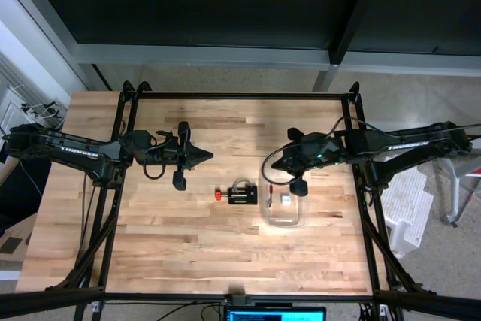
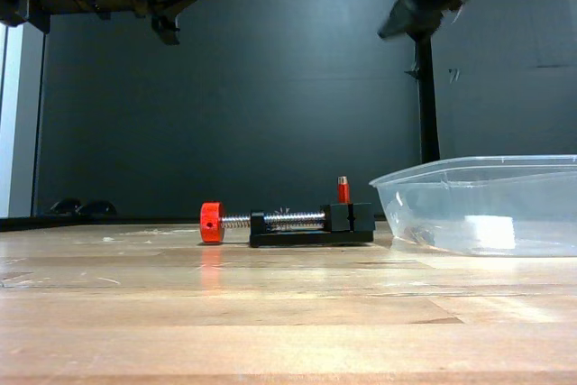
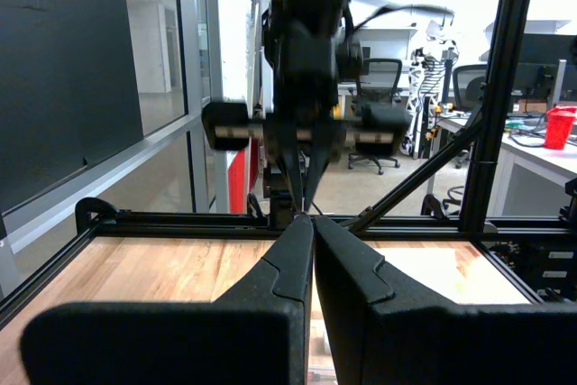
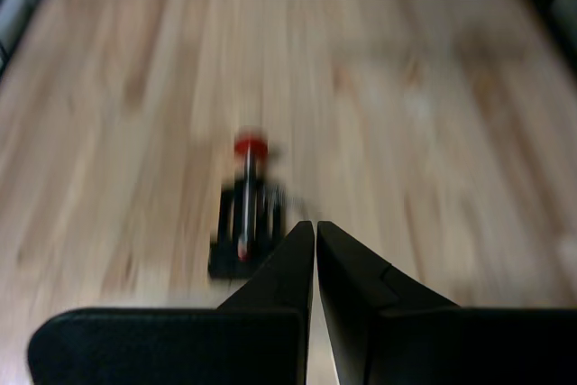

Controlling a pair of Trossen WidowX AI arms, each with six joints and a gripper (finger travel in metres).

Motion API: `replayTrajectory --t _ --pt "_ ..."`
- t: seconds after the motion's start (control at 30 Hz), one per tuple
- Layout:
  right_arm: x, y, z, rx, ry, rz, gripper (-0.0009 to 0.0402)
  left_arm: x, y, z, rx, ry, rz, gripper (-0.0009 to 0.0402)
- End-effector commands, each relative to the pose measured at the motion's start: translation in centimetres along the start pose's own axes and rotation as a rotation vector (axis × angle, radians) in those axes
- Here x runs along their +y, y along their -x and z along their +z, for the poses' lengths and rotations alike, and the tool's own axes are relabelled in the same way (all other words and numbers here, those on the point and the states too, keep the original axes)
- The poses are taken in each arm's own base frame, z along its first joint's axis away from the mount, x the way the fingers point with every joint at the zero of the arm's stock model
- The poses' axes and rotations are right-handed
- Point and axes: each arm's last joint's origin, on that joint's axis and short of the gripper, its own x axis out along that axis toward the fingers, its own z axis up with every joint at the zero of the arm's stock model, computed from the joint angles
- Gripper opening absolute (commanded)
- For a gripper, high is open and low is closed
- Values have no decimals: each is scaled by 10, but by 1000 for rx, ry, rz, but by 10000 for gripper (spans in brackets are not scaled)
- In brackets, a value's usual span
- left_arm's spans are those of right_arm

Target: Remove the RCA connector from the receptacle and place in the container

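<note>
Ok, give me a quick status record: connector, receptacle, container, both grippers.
RCA connector: standing upright in the receptacle, not yet removed
container: on the table beside the receptacle, holds a small white piece
left gripper: raised, away from the receptacle, fingers shut, empty
right gripper: raised, aimed down toward the receptacle, fingers shut, empty

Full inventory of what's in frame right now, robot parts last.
receptacle: 1, black block with a red knob, mid-table, left of the container
RCA connector: 1, red, standing up out of the receptacle
container: 1, clear, on the table right of the receptacle
white square piece: 1, white, inside the container
table: 1, light wood, under everything
screen: 1, blue-lit, at the near edge
left gripper: 1, black, shut, raised left of the receptacle
right gripper: 1, black, shut, raised near the container's far edge, aimed at the receptacle
</note>
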Motion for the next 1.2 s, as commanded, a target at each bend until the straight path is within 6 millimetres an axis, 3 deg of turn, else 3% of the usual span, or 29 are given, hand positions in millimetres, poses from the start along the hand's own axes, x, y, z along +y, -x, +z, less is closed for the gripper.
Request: replayTrajectory --t 0.03,0.27,0.53,0.9,1.2 --pt "-6 7 3 -134 5 -17 -1 0 0 0 0 0 0 0" --pt "-13 13 -3 -412 -21 -39 0 0 0 0 0 0 0 0" --pt "-11 4 -18 -572 -16 38 0 0 0 0 0 0 0 0" --pt "-13 -2 -31 -602 -55 -8 0 0 0 0 0 0 0 0" --pt "-13 -1 -29 -631 -59 -3 0 0 0 0 0 0 0 0"
